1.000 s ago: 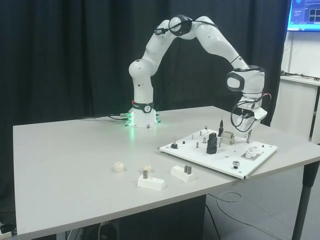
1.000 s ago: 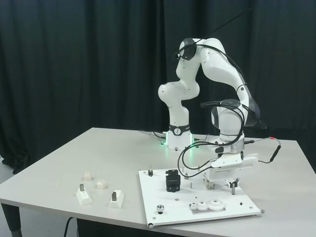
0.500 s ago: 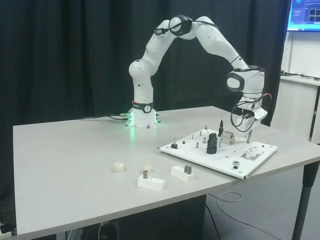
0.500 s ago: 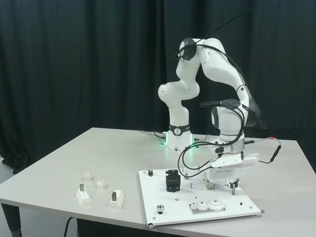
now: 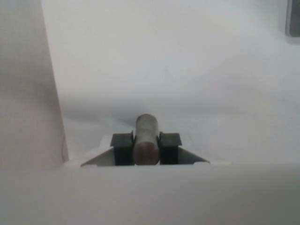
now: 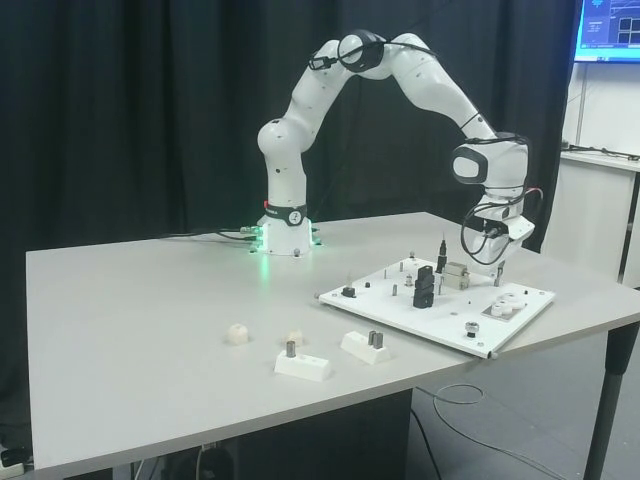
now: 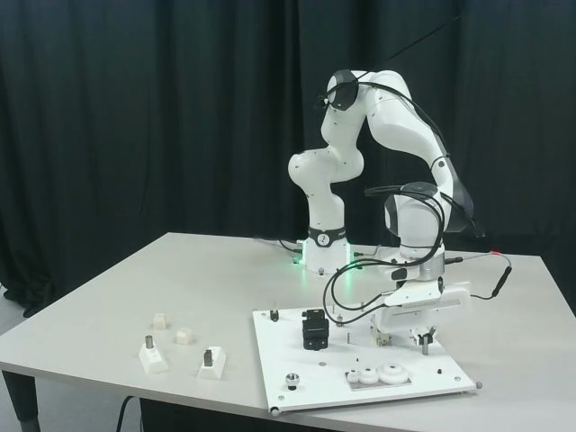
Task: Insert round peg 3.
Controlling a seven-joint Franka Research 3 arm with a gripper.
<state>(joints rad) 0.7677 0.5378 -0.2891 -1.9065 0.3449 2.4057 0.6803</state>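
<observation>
In the wrist view a grey round peg stands upright between two black fingertips, and my gripper is shut on it just above the white board. Seen from the room, the gripper hangs over the far right part of the white board, with the peg pointing down. In the second room view the gripper sits close above the board, behind the white gears. Whether the peg tip touches the board cannot be told.
On the board stand a black block, a grey metal block, several small pins and white gears. Two white holders and two small cubes lie on the grey table left of the board.
The wrist and gripper have risen very slightly with the peg still held. Nothing else has moved.
</observation>
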